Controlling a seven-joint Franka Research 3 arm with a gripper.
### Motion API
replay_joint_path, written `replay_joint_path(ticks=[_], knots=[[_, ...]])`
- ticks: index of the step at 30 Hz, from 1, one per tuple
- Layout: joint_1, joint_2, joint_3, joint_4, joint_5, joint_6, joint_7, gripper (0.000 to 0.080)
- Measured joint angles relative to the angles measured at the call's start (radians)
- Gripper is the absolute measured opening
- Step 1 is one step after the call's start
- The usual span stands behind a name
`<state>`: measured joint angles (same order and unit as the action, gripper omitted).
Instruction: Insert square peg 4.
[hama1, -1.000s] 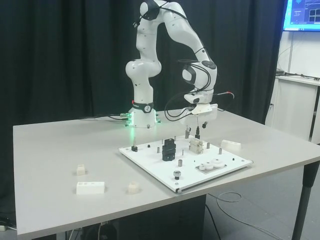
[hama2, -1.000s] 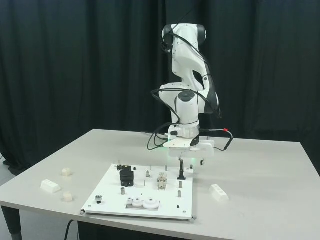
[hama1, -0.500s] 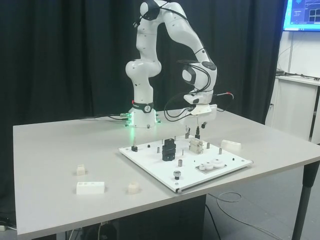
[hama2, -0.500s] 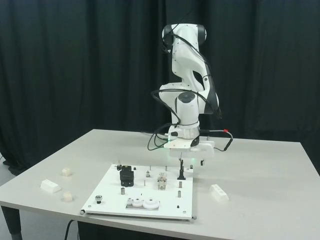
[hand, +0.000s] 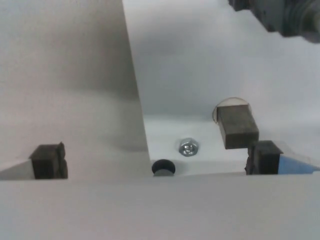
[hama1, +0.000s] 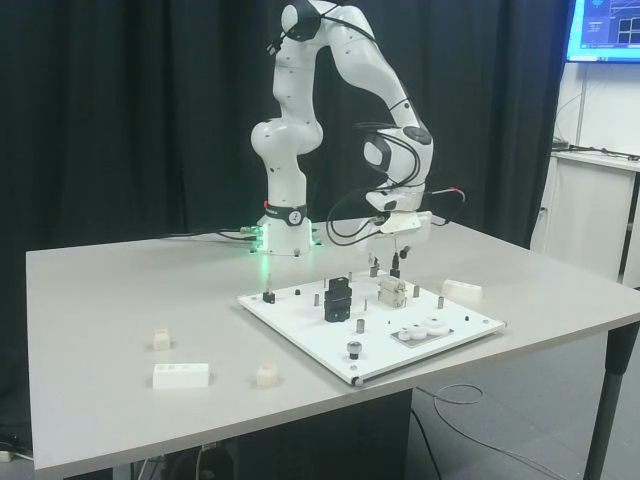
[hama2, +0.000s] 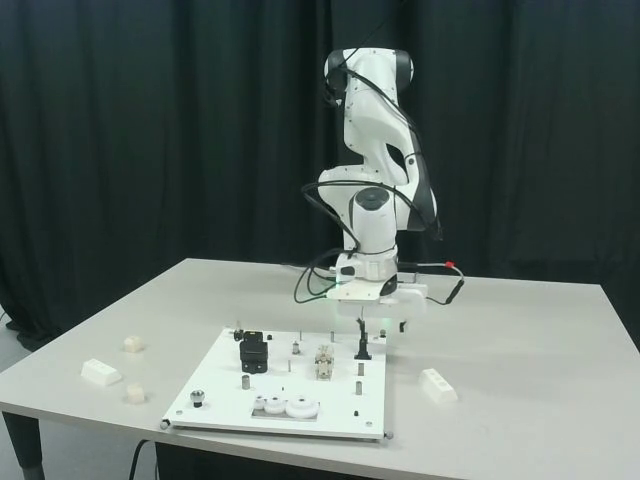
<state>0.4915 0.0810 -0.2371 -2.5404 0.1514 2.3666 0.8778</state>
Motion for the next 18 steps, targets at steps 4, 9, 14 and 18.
replay_joint_path(ticks=[4,9,14,18], knots=[[-0.004,-0.001,-0.004,0.001,-0.006,-0.003,0.000,0.0800],[-0.020,-0.009,-0.010,0.006,-0.013,-0.024,-0.005,0.0800],[-0.044,-0.033,-0.020,0.014,-0.029,-0.062,-0.022,0.0800],[-0.063,-0.059,-0.036,0.021,-0.046,-0.094,-0.042,0.0800]])
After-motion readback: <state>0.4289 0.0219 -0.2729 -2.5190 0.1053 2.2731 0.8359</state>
